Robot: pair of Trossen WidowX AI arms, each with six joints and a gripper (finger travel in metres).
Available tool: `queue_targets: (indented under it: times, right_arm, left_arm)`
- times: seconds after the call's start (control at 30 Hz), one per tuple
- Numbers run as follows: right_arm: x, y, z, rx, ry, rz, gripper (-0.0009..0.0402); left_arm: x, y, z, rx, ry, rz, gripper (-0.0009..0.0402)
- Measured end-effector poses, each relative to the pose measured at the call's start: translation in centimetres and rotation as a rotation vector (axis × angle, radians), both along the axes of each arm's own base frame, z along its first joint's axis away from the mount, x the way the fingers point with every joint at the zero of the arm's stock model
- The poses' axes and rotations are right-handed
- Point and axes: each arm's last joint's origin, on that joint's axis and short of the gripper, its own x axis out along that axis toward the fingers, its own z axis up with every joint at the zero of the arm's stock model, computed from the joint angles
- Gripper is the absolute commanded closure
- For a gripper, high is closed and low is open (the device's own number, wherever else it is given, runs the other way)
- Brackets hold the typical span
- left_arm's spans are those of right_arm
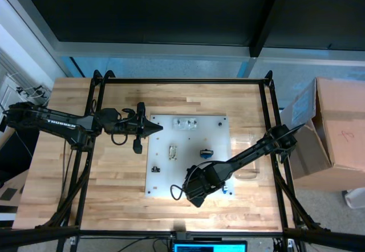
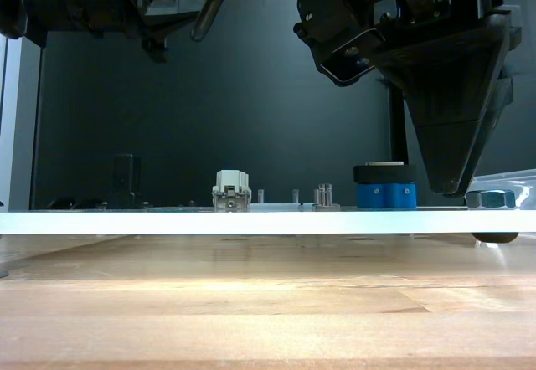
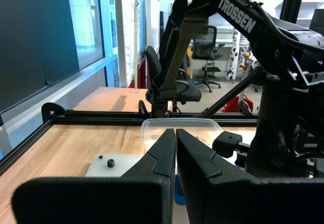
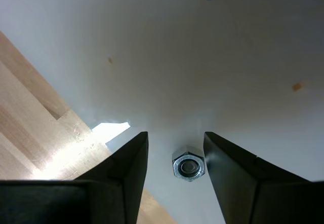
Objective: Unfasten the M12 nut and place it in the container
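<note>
Nut (image 4: 189, 166) on its stud (image 4: 188, 168), run down flat to the white board (image 4: 202, 72); the ribs are hidden and only a dark core shows in the bore. The right claw (image 4: 175, 134) points down over the board's near right edge. Its fingers are spread wide to either side of the nut, one just beside it and the other with a visible gap. The clear tray (image 1: 246, 177) lies just off the board's right edge, apart from the nut. The left claw (image 3: 175, 131) hovers above the board's far left edge, fingers pressed together on nothing.

The board rests on a pale wood-plank tabletop (image 1: 114, 172) framed by black rails, with a dark wall panel behind and a cardboard box (image 1: 331, 132) at the right.

In the high view the right arm covers the nut. The low view shows the nut in profile at board level, beside the claw's tip and in front of the tray. Only the left wrist view shows the room beyond — windows and office chairs (image 3: 208, 51).
</note>
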Motion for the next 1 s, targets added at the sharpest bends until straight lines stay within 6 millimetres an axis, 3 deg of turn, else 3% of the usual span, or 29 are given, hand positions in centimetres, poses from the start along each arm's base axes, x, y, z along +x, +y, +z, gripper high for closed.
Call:
queue_targets:
  times: [0.37, 0.77, 1.0]
  right_arm:
    - [0.08, -0.13, -0.25, -0.005, -0.012, 0.066, 0.0317]
    - [0.07, -0.16, -0.32, -0.017, -0.016, 0.2, 0.032]
    - [0.07, -0.16, -0.32, -0.038, -0.024, 0.37, 0.032]
  left_arm:
    - [0.0, 0.0, 0.0, 0.0, 0.0, 0.0, 0.0393]
    - [0.0, 0.0, 0.0, 0.0, 0.0, 0.0, 0.0393]
    - [0.0, 0.0, -0.01, 0.0, 0.0, 0.0, 0.0393]
